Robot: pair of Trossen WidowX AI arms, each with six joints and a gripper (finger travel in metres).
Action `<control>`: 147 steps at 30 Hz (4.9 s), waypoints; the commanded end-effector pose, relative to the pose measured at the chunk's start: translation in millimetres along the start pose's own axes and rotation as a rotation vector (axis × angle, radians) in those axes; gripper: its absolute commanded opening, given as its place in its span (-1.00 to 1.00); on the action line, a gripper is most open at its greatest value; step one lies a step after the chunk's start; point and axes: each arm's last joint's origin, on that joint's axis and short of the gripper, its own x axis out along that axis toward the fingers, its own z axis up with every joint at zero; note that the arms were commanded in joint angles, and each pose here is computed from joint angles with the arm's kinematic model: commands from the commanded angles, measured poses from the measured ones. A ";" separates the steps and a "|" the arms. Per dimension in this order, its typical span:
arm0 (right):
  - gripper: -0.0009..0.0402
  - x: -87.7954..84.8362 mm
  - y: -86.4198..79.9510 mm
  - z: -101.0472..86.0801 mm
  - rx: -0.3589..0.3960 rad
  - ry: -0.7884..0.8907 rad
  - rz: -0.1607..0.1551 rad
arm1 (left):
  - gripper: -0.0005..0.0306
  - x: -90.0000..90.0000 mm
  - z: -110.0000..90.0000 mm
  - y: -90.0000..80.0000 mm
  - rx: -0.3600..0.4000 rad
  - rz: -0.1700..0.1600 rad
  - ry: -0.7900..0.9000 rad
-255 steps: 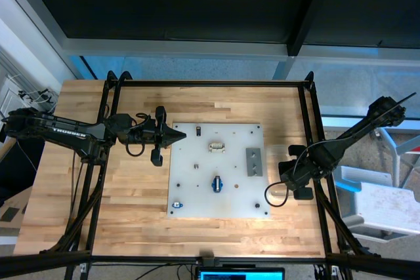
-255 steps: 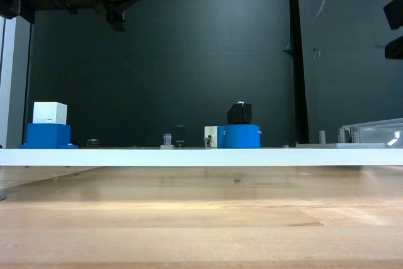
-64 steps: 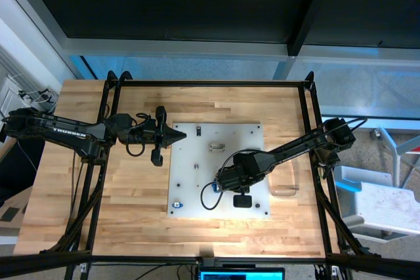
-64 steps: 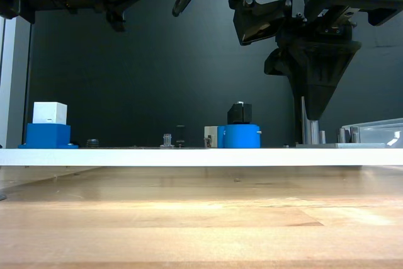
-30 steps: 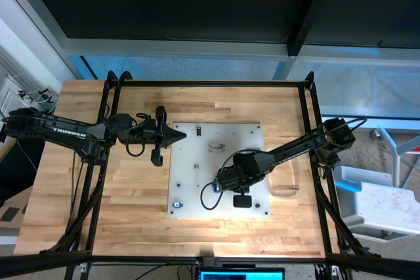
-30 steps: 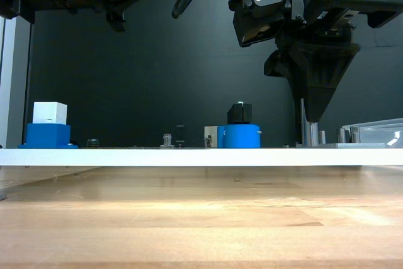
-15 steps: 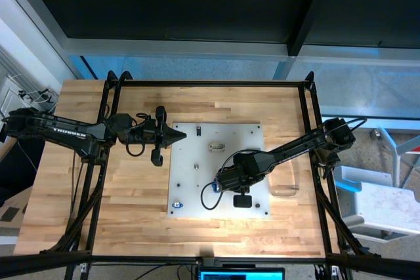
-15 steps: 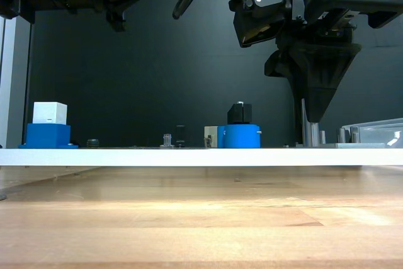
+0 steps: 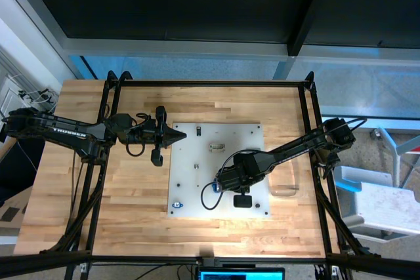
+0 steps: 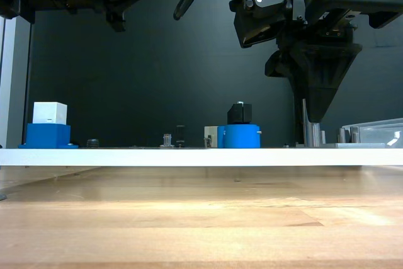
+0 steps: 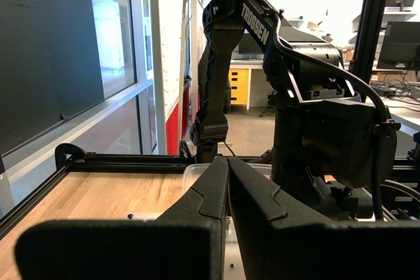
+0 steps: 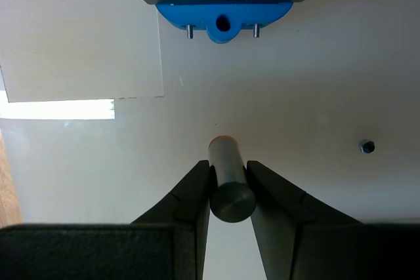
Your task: Pick the 16mm cylinder and place it in the taskboard
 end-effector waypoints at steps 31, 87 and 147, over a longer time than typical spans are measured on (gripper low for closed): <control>-0.90 2.0 0.4 -0.4 -0.002 -0.001 0.016 | -0.96 0.0 0.0 0.0 0.000 0.000 0.000; -0.90 4.3 -0.8 -1.0 -0.001 -0.007 0.000 | -0.96 0.0 0.0 0.1 0.000 0.000 0.000; 0.27 19.6 1.8 2.2 -0.019 0.001 -0.011 | -0.96 0.0 0.0 0.0 0.000 0.000 0.000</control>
